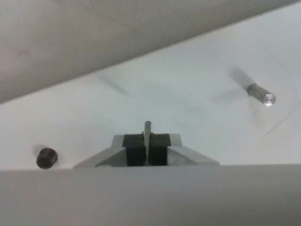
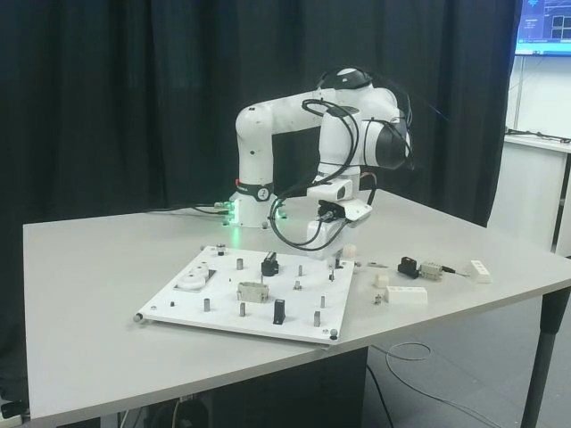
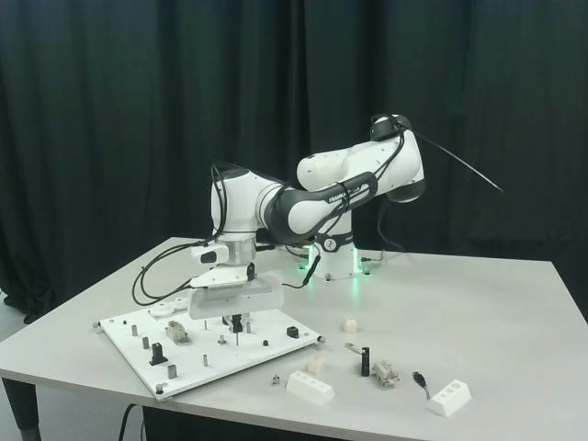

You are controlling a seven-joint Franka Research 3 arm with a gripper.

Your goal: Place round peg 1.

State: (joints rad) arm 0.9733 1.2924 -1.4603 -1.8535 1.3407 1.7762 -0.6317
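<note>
In the wrist view the gripper (image 1: 147, 153) has its fingers pinched on one thin round peg (image 1: 147, 129), held just above the white board (image 2: 223, 303), so by my judgement insertion is left. Farther off stand one grey pin (image 1: 261, 94) and one black stub (image 1: 46, 157); the target hole probably lies hidden.

The only readable lettering is the black "FRANKA" brand name along the white arm (image 3: 344, 191) in the second room view, up and behind the claw (image 3: 237, 323), followed by smaller letters too small to make out.
</note>
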